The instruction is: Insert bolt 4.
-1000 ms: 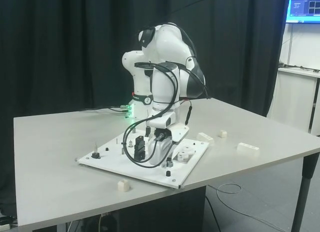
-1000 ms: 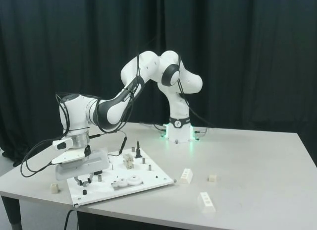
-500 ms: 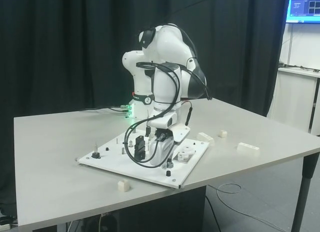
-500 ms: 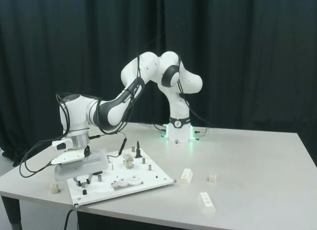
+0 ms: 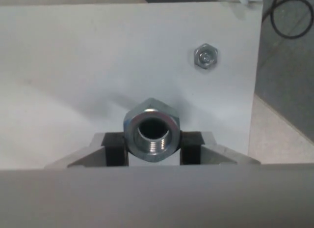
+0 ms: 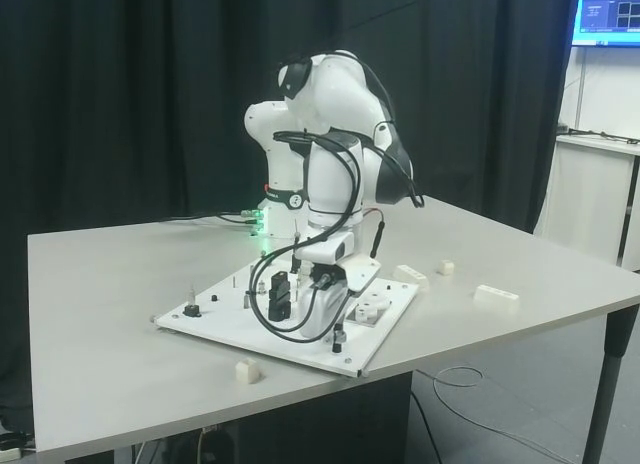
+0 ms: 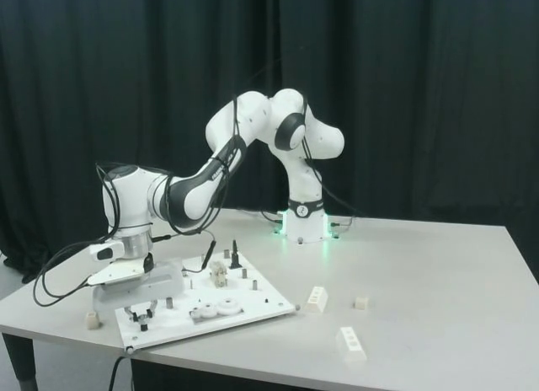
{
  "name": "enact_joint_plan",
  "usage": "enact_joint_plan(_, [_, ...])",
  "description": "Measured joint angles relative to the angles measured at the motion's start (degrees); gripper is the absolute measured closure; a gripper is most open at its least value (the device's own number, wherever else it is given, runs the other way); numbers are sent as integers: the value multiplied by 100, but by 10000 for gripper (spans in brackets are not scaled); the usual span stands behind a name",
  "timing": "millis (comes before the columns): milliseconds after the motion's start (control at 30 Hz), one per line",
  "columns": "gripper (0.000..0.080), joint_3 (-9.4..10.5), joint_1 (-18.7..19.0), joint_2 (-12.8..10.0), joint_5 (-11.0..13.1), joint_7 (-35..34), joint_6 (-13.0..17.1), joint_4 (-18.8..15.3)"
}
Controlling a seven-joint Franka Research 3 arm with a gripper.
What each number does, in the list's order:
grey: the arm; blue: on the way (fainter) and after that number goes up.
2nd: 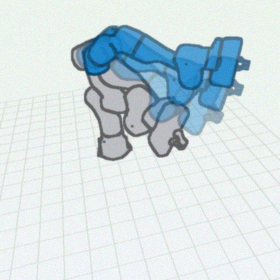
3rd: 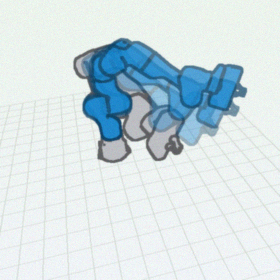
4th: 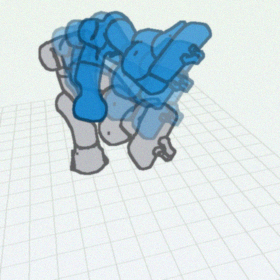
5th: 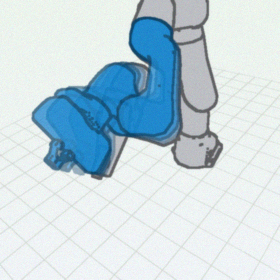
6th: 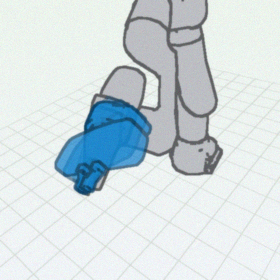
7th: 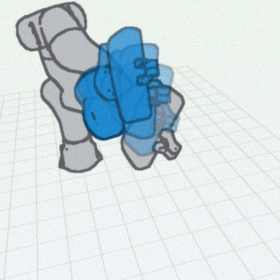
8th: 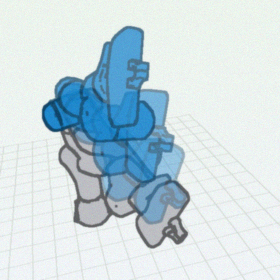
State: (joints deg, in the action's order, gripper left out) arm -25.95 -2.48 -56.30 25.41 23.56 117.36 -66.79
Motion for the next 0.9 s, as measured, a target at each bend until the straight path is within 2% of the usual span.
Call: enact_joint_plan(900, [577,5,7,-52,0,0,87,-5])
